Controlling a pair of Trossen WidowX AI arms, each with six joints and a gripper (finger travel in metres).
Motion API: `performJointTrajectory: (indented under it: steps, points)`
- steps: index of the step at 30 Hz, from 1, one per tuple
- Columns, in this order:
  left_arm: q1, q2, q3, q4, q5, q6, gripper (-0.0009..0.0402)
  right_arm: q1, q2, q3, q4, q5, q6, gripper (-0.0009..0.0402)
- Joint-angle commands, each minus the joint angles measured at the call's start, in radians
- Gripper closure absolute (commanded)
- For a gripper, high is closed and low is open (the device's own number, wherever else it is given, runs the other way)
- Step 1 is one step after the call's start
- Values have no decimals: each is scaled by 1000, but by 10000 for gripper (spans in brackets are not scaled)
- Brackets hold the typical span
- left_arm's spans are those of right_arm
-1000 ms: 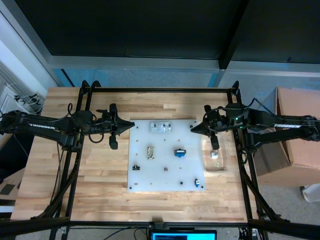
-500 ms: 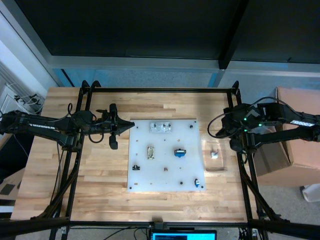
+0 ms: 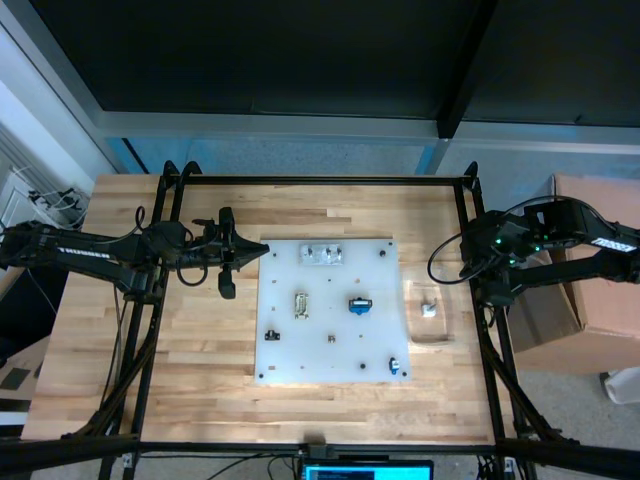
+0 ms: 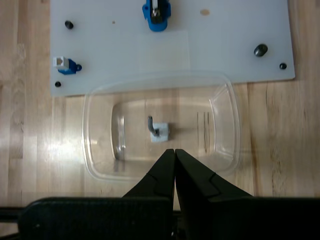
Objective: Pick the RJ45 connector and install on the taskboard
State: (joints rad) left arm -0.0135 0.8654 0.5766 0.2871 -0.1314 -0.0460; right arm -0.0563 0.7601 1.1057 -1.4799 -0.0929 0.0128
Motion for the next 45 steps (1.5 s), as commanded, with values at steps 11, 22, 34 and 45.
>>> performJointTrajectory:
  steps: [11, 22, 34, 45]
  points:
    - [0, 0, 0, 0, 0, 0, 393, 19, 15, -14, -37, 0, 12, 354]
    - [0, 0, 0, -1, 0, 0, 393, 153, 37, -80, -25, 113, 145, 192]
    - [0, 0, 0, -1, 0, 0, 393, 250, 77, -198, 66, 138, 243, 169]
    - [0, 0, 0, -3, 0, 0, 393, 310, 138, -298, 182, 146, 314, 169]
